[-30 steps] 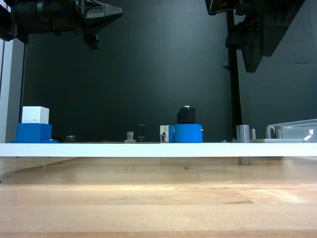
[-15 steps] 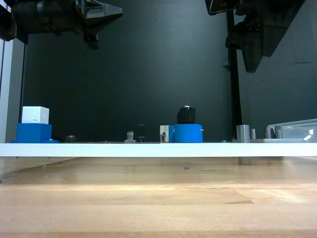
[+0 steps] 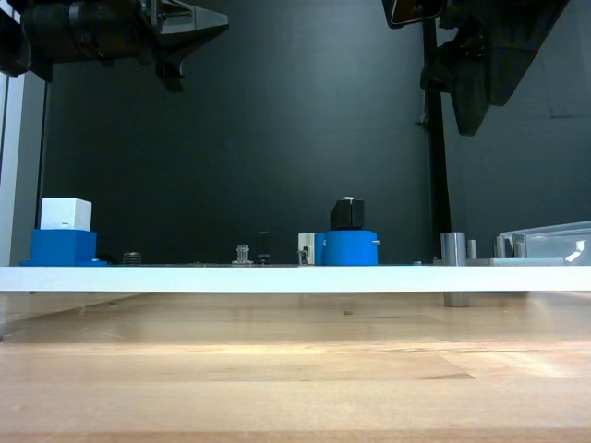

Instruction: Pick the 16mm cylinder and place it in the taskboard

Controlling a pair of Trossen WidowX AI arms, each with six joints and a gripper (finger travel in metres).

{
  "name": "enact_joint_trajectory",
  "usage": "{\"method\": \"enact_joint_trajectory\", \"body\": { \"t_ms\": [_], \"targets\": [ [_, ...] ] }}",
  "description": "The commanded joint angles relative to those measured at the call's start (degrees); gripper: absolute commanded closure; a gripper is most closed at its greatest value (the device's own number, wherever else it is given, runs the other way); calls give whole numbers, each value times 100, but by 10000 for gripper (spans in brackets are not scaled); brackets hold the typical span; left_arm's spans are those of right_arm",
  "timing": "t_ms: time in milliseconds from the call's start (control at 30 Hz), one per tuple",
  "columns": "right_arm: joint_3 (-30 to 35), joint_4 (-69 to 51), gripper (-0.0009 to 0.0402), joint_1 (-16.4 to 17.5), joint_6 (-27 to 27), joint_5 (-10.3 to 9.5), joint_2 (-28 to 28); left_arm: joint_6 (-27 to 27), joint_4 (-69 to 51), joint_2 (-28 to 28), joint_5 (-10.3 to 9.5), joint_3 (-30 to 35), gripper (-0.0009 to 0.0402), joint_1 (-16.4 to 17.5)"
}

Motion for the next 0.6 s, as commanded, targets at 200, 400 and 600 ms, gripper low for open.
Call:
{"method": "enact_joint_trajectory", "body": {
  "t_ms": [200, 400, 600],
  "targets": [
    [0, 0, 165, 0, 2, 2, 0, 2, 2, 0, 0, 2, 393, 0],
    [0, 2, 165, 2, 2, 2, 0, 2, 2, 0, 0, 2, 393, 2],
    [0, 0, 165, 0, 2, 2, 0, 2, 2, 0, 0, 2, 393, 0]
  ]
}}
